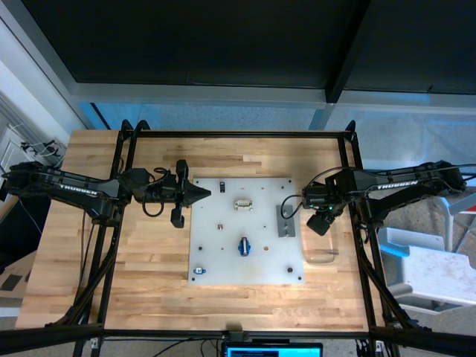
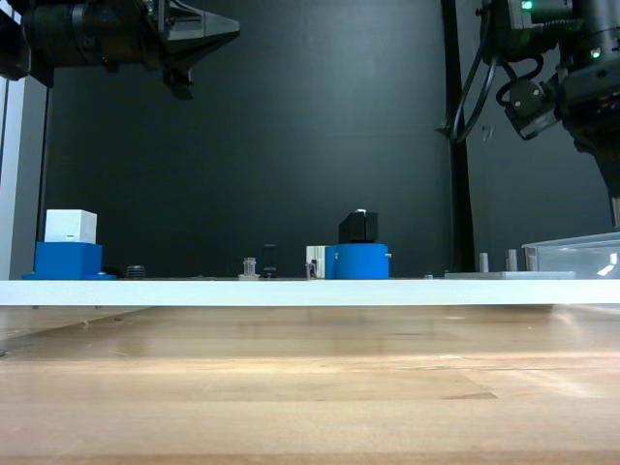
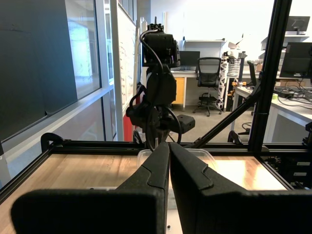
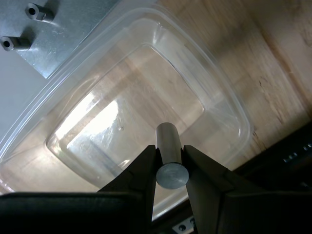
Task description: Pick the 16mm cylinder and place it in the taskboard
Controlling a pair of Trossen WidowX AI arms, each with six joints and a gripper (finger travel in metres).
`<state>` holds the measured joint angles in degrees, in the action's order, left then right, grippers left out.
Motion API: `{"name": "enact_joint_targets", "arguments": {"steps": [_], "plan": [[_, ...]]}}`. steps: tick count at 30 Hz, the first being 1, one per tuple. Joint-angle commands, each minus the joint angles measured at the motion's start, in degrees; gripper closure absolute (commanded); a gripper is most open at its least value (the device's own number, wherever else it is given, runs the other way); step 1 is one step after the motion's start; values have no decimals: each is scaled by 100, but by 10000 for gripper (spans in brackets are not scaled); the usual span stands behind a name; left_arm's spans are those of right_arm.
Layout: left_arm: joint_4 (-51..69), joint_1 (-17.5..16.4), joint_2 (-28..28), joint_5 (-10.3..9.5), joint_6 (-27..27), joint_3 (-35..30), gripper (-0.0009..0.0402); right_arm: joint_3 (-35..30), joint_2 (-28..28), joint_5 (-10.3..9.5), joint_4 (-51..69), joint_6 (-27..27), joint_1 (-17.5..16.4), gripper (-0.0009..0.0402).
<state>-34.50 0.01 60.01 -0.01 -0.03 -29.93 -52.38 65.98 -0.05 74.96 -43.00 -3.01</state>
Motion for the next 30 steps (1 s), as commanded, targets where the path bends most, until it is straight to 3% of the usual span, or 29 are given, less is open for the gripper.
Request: {"name": "enact_joint_targets", "arguments": {"steps": [1,17,30], "plan": [[-2,-2,0,0,-2,-2,393,-184,0,2,170,-7,-15,370],[-2,0,0,0,0,-2,393,-374,0,2,291,66,-101,370],[-2,-2,0,0,-2,-2,393,-374,127,7,-168,1108,-439,370]]}}
